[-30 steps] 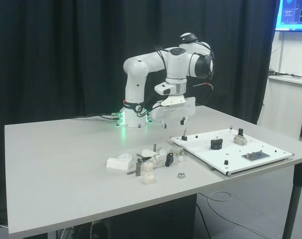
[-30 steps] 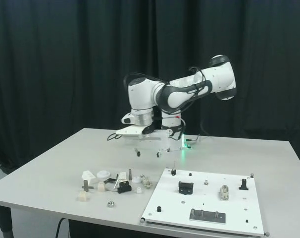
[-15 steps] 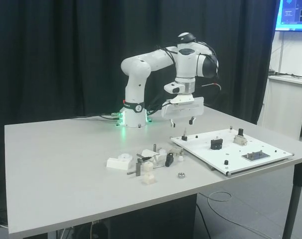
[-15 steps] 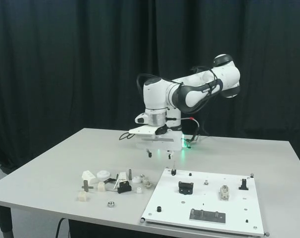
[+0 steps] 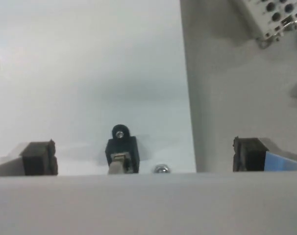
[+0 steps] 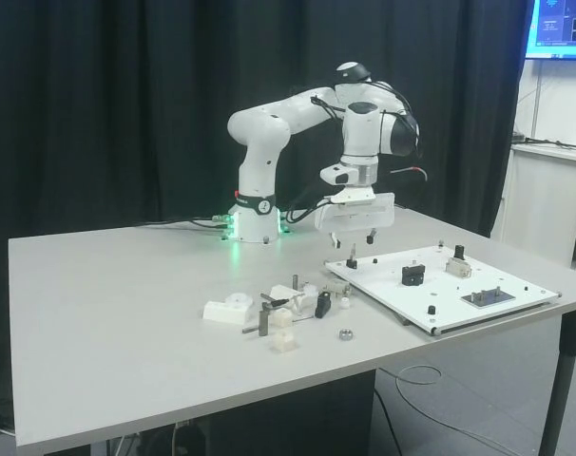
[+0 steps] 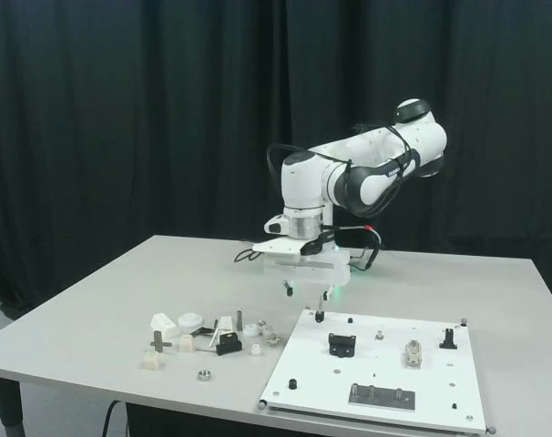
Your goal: Remove Ethernet.
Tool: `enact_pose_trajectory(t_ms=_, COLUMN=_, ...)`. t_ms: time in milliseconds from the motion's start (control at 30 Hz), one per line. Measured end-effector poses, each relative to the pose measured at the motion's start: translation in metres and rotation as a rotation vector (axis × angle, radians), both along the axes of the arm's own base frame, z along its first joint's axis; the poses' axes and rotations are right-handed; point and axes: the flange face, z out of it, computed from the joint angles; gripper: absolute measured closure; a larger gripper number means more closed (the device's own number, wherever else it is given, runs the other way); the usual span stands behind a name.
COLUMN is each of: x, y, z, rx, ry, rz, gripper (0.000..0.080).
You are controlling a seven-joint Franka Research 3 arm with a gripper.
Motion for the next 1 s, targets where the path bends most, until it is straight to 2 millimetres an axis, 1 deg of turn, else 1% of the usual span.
enact_pose_trajectory(t_ms=267, x=-0.007, y=0.011, z=-0.012, rx=-0.003, ry=-0.004, rz=-0.007, gripper=0.0003)
enact_pose_trajectory(t_ms=567, x=-0.012, y=0.02, z=-0.02, rx=-0.019, ry=-0.014, rz=-0.009, gripper=0.0003)
enact_pose_trajectory(t_ms=1000, x=-0.016, y=0.024, z=-0.029, rx=-0.032, ry=-0.004, rz=-0.035, gripper=0.0003)
